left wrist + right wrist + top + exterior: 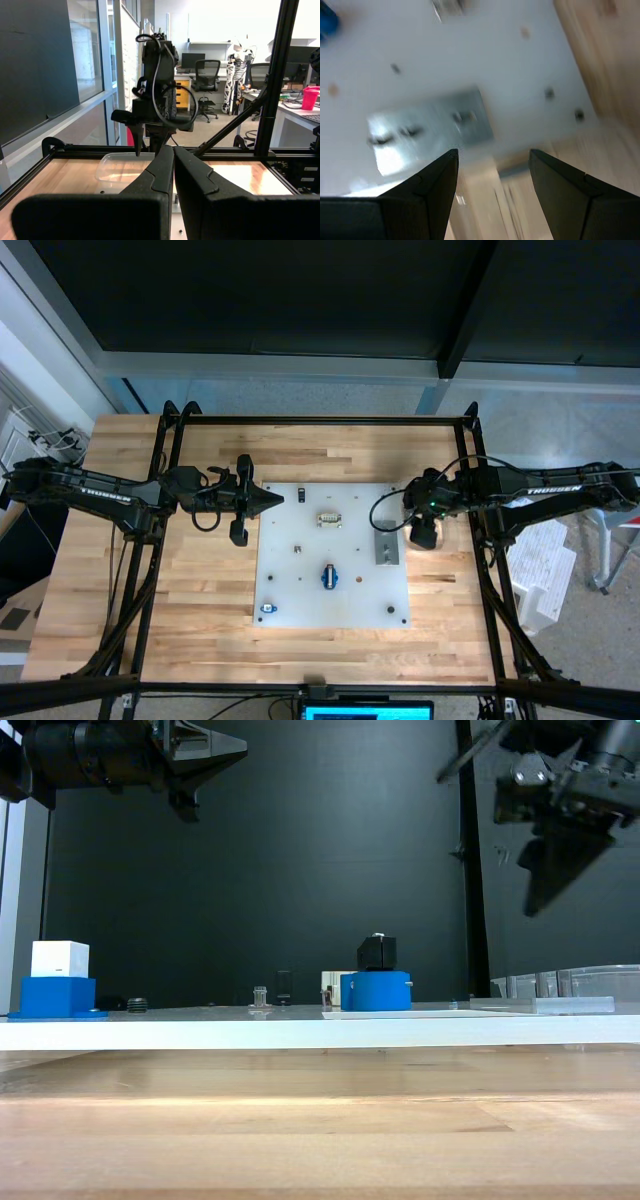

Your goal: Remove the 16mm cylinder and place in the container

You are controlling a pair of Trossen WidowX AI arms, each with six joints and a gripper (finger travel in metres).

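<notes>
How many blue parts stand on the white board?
2. One blue part sits near the white board's middle, the other by its near left corner; none seems hidden. The left gripper, shut, hovers at the board's left edge; the right gripper, open, at its right edge.

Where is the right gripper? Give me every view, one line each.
High view: open right gripper above the white board's right edge; shut left gripper above its left edge.
Low view: right gripper raised at right.
Left wrist view: right gripper near the container.
Right wrist view: right gripper near the grey metal block.
Shared landmark: the board.
</notes>
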